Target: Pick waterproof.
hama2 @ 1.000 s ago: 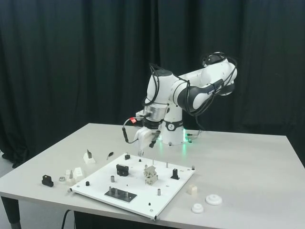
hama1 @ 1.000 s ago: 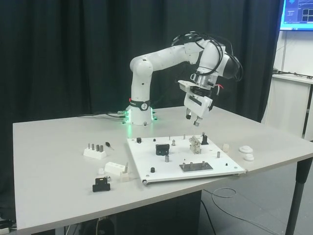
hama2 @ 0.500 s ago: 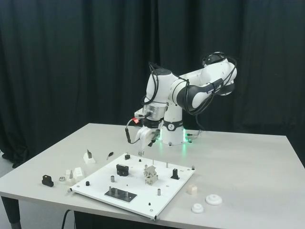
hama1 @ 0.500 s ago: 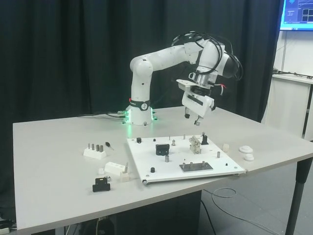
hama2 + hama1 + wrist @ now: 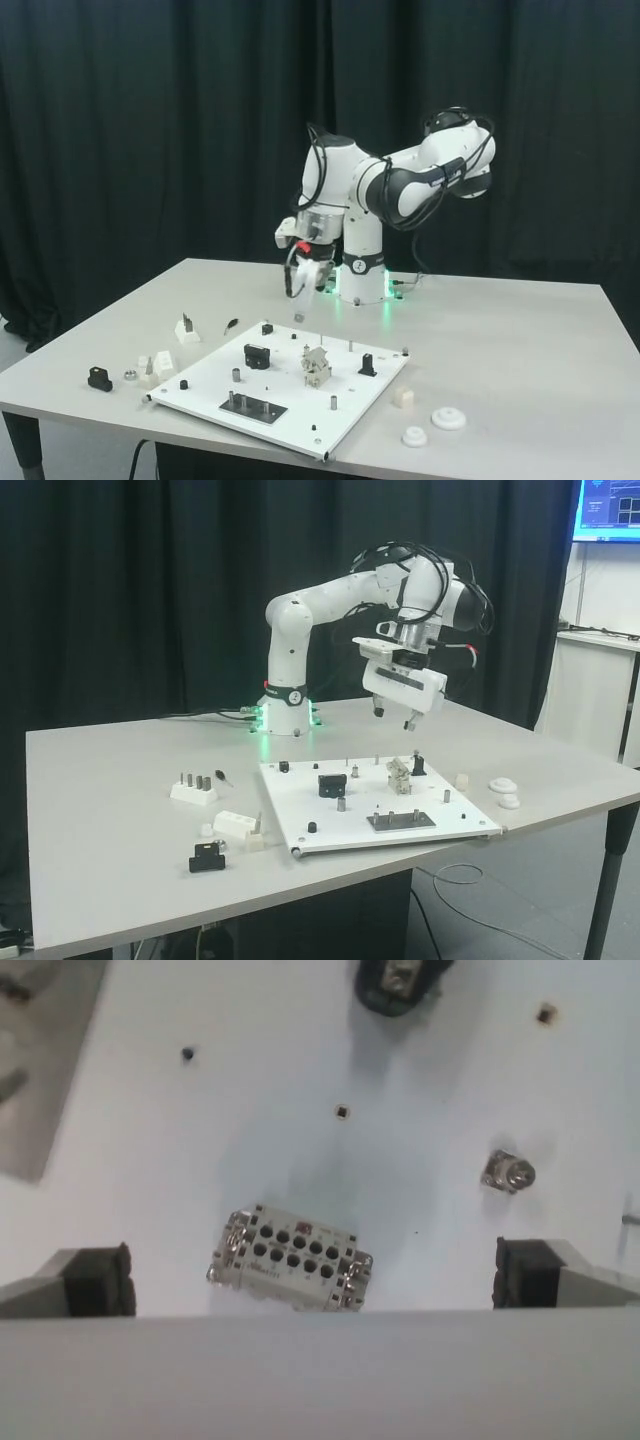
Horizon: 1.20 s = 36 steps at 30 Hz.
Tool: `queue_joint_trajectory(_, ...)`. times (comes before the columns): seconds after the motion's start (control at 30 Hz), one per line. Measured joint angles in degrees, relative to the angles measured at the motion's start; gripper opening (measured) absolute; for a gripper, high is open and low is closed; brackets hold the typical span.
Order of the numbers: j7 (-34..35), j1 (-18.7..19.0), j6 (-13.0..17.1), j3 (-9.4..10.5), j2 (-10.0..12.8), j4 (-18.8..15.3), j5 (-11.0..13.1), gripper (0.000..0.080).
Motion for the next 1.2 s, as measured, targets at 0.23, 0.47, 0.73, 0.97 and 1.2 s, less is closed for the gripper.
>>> queue_joint_trajectory(0.23, -11.6, -0.3, 0.2, -0.24, 0.0, -1.1, 3.9, 0.0800)
queue_joint_trajectory(0.47, -23.1, -1.1, 0.2, -0.11, 0.0, -2.4, 9.0, 0.0800)
queue_joint_trajectory(0.73, -38.1, -2.1, 0.0, 0.44, 0.1, -3.6, 14.1, 0.0800)
queue_joint_trajectory(0.97, -49.4, -3.0, -1.1, 0.75, 0.2, -4.4, 17.5, 0.0800)
queue_joint_trajectory(1.2, -58.0, -4.2, -3.3, 1.05, 0.3, -4.5, 19.4, 0.0800)
